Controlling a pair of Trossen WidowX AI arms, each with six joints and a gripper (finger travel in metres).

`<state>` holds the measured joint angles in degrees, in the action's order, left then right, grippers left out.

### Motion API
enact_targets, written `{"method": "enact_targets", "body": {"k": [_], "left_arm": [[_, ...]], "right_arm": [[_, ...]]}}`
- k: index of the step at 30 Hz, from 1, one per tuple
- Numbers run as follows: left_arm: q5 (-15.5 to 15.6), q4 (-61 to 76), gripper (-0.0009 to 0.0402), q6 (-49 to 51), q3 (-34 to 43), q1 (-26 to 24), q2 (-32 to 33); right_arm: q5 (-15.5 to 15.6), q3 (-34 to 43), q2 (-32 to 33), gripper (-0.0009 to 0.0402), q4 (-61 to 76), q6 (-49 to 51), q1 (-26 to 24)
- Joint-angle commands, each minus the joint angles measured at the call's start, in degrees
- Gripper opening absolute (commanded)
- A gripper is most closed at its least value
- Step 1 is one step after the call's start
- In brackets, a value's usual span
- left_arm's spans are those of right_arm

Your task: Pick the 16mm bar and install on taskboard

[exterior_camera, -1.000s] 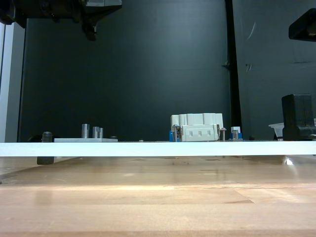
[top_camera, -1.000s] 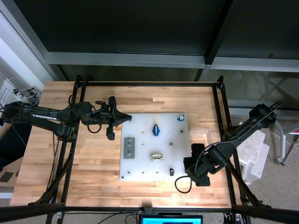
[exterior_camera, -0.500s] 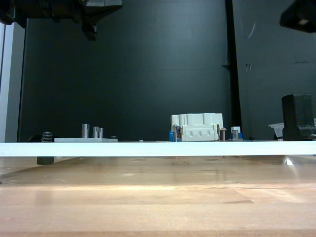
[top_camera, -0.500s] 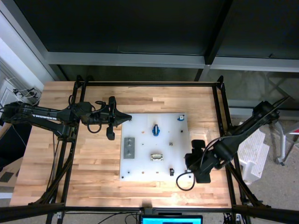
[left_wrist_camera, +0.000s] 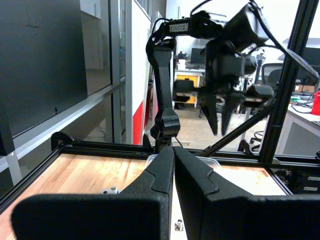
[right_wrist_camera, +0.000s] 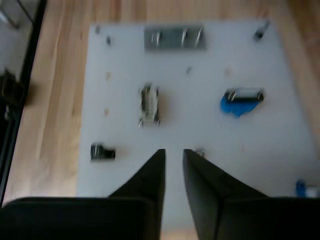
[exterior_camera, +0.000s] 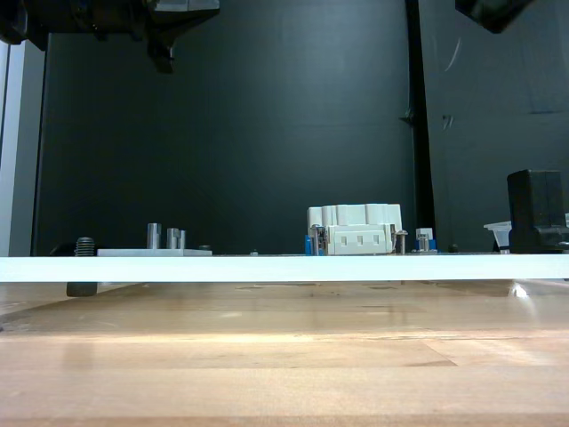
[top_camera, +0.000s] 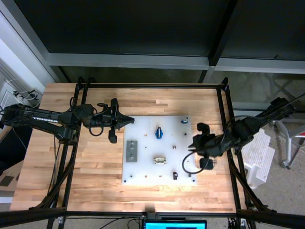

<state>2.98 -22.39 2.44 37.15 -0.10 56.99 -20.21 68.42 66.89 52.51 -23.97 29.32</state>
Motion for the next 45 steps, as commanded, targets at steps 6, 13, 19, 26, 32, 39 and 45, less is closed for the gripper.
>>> {"method": "enact_targets", "body": {"k": [6, 13, 19, 26, 32, 39, 45], "left_arm": [[-0.02, 0.0, 0.0, -0.02, 0.0, 0.0, 0.0], [-0.02, 0.0, 0.0, -0.02, 0.0, 0.0, 0.0], [-0.02, -0.02, 0.0, -0.02, 0.0, 0.0, 0.0], [-0.02, -0.02, 0.0, -0.02, 0.0, 0.0, 0.0], [-0.02, 0.0, 0.0, -0.02, 0.0, 0.0, 0.0], [-0.02, 0.0, 0.0, -0.02, 0.0, 0.0, 0.0], [-0.02, -0.02, 0.0, 0.0, 0.0, 0.0, 0.0]], "right_arm": [[0.35, -3.91, -6.27, 0.0006, -10.36, 9.16, -6.75], [2.49, -8.9, -11.34, 0.0, -20.72, 15.1, -12.87], [6.91, -14.01, -14.16, 0.0, -31.69, 18.51, -18.78], [13.38, -18.53, -15.06, 0.0, -43.52, 20.15, -24.74], [16.41, -21.35, -15.06, 0.0, -51.28, 21.55, -28.37], [17.79, -24.06, -15.06, 0.0, -57.7, 22.51, -31.3], [20.5, -26.99, -15.06, 0.0, -61.13, 21.79, -34.36]]}}
